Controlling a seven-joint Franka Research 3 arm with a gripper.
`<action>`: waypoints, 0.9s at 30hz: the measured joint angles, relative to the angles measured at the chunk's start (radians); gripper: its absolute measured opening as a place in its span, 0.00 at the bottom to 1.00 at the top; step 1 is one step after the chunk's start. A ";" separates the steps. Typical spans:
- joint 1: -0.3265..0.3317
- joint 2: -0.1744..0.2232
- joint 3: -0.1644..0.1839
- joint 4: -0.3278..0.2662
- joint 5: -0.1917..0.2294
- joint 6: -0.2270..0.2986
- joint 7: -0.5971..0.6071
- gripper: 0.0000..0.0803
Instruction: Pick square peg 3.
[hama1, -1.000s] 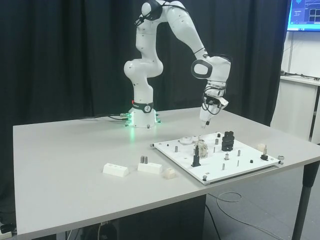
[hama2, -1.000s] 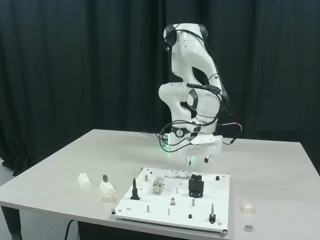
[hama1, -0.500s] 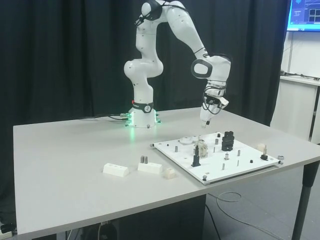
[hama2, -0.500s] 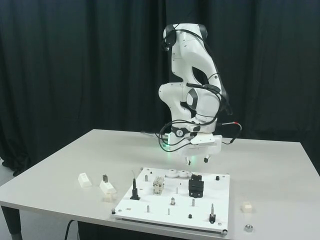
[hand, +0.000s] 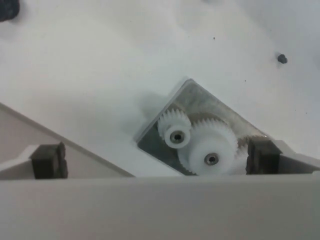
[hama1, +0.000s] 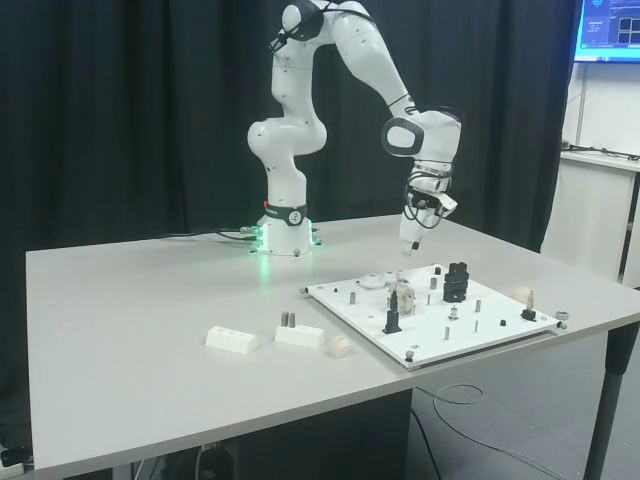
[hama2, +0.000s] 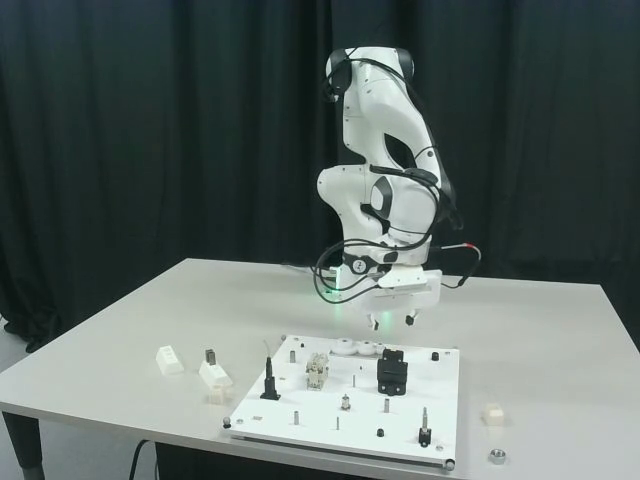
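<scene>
- Square peg 3 cannot be singled out with certainty. The likeliest candidates are the short grey pegs (hama1: 288, 319) standing in a white holder block (hama1: 299, 335) on the worktop (hama1: 140, 300), left of the white board (hama1: 350, 300).
- A second holder block (hama1: 231, 339) lies further left, and a small pale cube (hama1: 340, 346) sits just beside the first block on its right. Which of these counts as number 3 is too small to read.
- The tool (hama1: 410, 245) hangs above the far edge of the board, well apart from those blocks. Nothing is grasped yet.
- In the wrist view the tool (hand: 155, 159) is spread wide, one black pad (hand: 48, 161) on each side and nothing held between them. Two meshed white gears (hand: 207, 150) on a grey plate lie below it — not the target.
- The step in hand looks like the approach, so the task is barely begun.
- To do it well, carry the tool left and nearer at its present height, clear of the tall black fixtures (hama1: 457, 282) on the board.
- Centre over the chosen peg and turn the wrist so the pads face two flat sides — not the corners.
- Come straight down and close only once the pads straddle the peg above the block's top face.
- Risks, as I judge them, are nudging the neighbouring peg, catching the light block and dragging it, or pinching too near the tip so the peg tilts.
</scene>
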 joint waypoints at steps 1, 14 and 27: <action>-0.001 0.000 0.000 0.000 0.000 0.000 -0.001 1.00; -0.039 0.000 -0.001 0.016 -0.015 0.000 -0.036 1.00; -0.172 0.002 -0.002 0.062 -0.093 0.003 -0.107 1.00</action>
